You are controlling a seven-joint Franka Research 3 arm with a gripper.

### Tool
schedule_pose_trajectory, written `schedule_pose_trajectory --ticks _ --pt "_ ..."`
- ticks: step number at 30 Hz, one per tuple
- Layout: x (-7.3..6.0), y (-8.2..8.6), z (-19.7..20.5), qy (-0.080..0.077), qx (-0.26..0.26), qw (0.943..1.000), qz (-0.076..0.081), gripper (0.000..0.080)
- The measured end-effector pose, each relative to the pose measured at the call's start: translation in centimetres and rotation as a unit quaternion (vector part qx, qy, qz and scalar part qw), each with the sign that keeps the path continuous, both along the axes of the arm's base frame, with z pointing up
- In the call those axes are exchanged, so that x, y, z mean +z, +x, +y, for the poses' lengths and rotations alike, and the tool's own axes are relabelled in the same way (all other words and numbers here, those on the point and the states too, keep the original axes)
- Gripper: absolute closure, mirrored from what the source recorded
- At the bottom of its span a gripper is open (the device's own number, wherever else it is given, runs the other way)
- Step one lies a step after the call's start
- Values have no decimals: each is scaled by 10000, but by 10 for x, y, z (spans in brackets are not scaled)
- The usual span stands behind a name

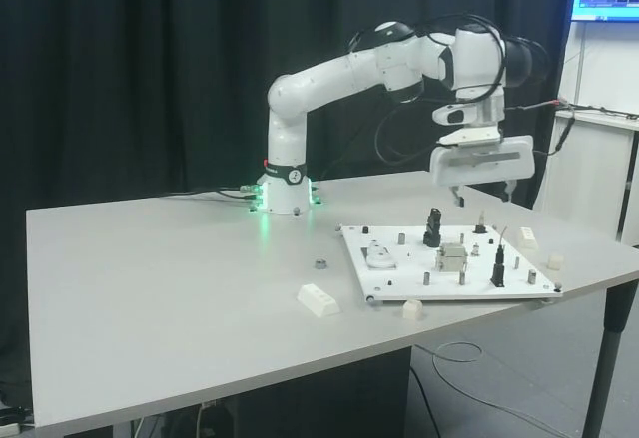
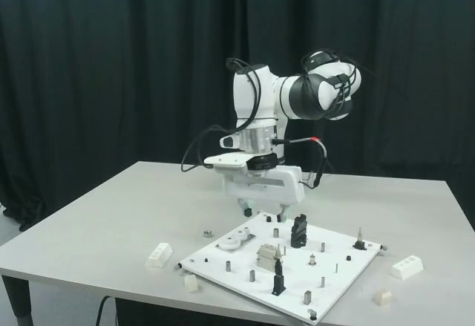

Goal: Remove USB.

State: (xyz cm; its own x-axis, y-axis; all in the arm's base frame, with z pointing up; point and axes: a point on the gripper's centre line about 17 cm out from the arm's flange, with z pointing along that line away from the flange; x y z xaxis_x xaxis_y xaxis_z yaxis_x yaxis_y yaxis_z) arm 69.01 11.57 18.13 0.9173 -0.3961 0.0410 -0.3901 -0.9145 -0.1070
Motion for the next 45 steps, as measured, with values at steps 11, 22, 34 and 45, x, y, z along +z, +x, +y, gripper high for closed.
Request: schedule_pose_trajectory --ticks 11,22,34,45 --pt "-21 14 8 155 20 9998 132 3" --pt "-42 14 26 332 22 9993 174 3" --pt "-60 20 33 252 44 9996 97 3" --pt "-68 21 33 197 59 9997 102 3"
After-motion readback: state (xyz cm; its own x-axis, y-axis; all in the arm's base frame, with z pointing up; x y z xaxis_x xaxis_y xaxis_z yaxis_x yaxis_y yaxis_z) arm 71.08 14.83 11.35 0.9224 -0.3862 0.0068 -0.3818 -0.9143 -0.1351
